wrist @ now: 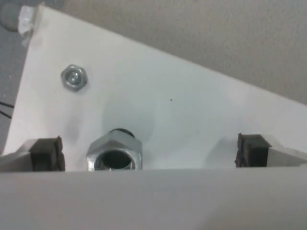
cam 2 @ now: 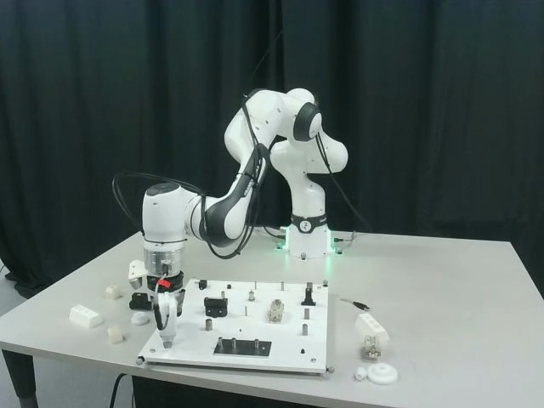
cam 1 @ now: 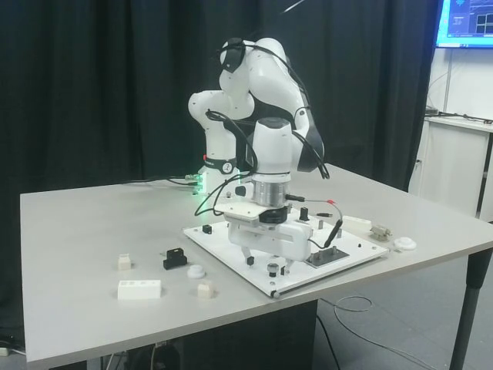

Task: Remove bolt 4.

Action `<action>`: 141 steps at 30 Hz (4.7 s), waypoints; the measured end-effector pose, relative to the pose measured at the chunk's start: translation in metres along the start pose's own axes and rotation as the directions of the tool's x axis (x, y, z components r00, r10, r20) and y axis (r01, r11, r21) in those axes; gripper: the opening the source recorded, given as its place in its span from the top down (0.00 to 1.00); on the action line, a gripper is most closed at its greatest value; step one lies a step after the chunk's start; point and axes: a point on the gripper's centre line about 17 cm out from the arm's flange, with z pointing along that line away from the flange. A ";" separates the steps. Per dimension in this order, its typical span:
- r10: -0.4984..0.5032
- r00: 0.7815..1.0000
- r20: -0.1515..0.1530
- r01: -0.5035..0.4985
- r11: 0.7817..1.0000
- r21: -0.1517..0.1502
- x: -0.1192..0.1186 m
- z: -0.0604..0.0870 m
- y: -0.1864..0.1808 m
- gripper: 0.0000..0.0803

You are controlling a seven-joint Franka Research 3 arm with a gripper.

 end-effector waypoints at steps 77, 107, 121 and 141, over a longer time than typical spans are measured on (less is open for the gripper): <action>-0.437 0.900 -0.012 0.437 0.900 -0.003 -0.007 -0.001 -0.013 0.72; -0.840 0.542 -0.018 0.840 0.543 -0.003 -0.002 -0.007 -0.012 0.72; -0.871 0.490 -0.029 0.872 0.489 0.028 -0.002 -0.020 -0.015 0.72; -0.856 0.516 -0.022 0.856 0.515 0.056 -0.006 -0.014 -0.011 0.72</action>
